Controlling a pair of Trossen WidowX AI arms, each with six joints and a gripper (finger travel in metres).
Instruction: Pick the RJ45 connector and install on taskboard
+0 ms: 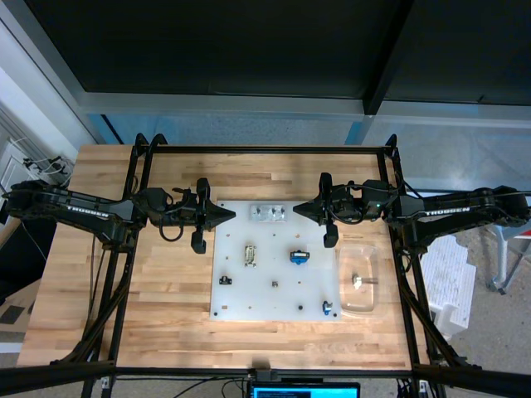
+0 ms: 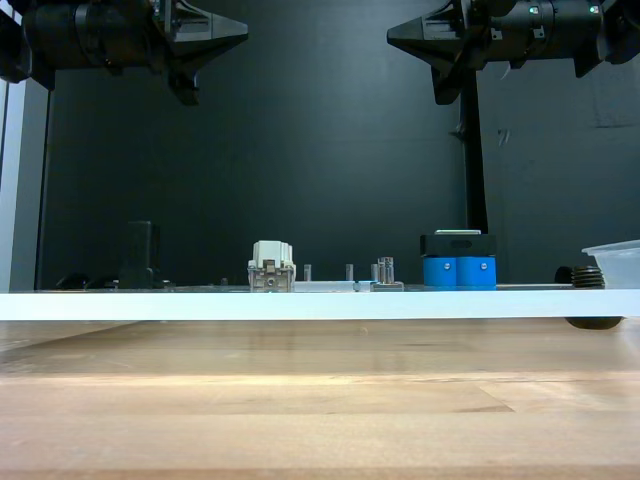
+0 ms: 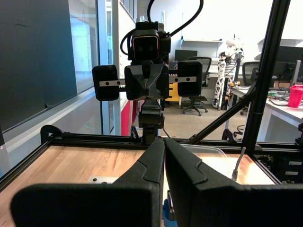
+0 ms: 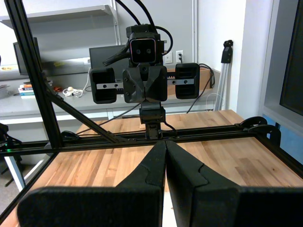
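Left tool (image 1: 231,214) hangs high, left of centre in the high view, over the far left edge of the board. Its wrist camera shows the two fingers (image 3: 147,165) pressed flat together, clenched on nothing. Right tool (image 1: 297,209) mirrors it right of centre, fingers (image 4: 151,165) likewise closed with nothing between them. In the low view both sit up in the top corners, well above everything on the board.

Now down the sizes. The wooden counter (image 1: 124,290) fills the middle of the high view, ringed by a black frame (image 1: 265,149). The white board (image 1: 249,290) lies flat at centre, carrying a few small fixtures. Just beside its right edge, lower right of centre, sits the clear tray (image 1: 373,257), and inside it a pale white block (image 1: 358,282) with a faint darker mark on top. Whether that mark is the plug, I cannot tell.

At the board's near right corner is the small blue jack (image 1: 329,309), its top pale with a touch of grey. No cable shows running off it or off the tray. So the connector's place is not settled: on the block or in the jack, these views do not say.
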